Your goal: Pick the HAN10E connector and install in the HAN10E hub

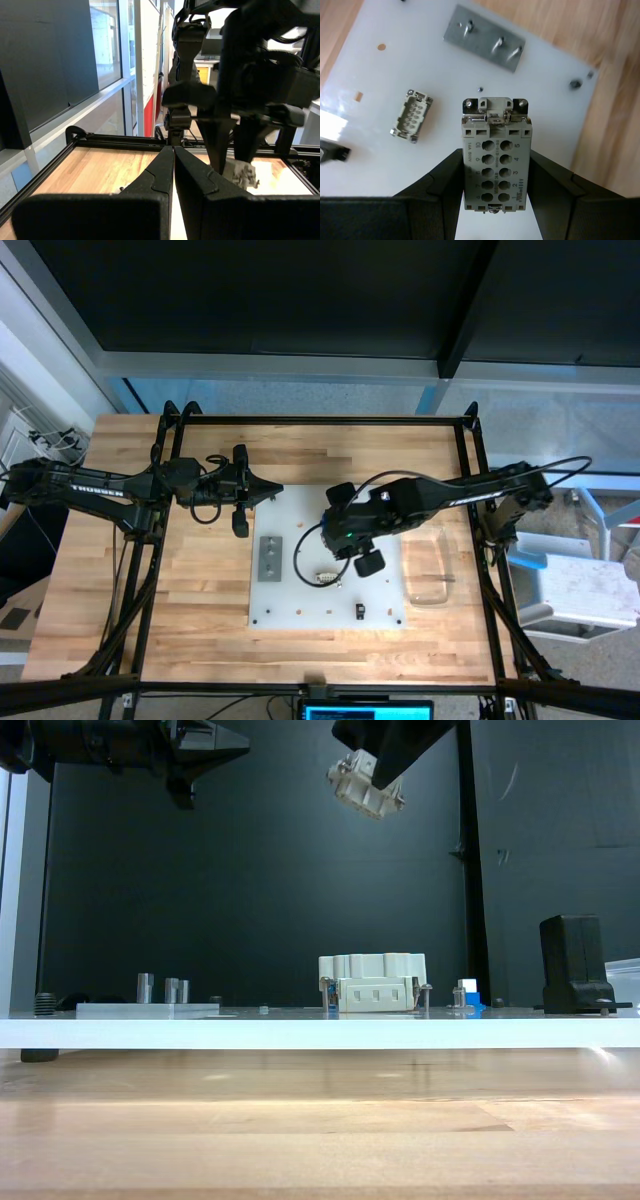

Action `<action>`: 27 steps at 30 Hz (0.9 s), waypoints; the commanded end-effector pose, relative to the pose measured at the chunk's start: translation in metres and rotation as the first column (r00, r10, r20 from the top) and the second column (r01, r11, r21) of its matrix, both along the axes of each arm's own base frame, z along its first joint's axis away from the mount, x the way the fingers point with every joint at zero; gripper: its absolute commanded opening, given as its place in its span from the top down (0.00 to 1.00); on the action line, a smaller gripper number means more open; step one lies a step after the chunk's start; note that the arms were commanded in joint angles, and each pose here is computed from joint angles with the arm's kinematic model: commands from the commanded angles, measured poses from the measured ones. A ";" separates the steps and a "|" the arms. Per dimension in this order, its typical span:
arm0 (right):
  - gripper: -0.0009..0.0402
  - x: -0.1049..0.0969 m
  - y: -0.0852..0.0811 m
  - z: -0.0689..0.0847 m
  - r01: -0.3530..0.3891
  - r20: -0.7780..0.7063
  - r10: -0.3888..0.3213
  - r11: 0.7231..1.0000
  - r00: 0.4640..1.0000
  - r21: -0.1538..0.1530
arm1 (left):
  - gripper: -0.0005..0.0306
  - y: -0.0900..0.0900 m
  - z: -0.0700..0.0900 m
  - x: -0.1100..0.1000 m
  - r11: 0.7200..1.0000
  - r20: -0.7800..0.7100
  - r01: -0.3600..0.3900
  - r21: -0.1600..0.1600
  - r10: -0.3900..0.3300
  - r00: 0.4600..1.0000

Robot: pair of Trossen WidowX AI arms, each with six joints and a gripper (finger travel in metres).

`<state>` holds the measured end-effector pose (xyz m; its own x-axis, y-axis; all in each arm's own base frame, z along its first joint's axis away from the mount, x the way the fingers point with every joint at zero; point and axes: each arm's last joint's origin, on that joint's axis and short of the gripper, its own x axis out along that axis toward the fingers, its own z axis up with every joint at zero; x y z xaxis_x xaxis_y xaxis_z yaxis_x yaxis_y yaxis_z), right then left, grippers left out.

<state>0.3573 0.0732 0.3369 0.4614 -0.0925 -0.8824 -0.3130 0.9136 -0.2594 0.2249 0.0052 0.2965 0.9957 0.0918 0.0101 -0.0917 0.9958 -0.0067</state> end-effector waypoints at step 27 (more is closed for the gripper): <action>0.98 0.064 0.052 -0.070 0.373 -0.303 -0.329 0.923 0.894 0.099 | 0.98 0.000 0.000 0.000 1.000 0.000 0.000 0.000 0.000 1.000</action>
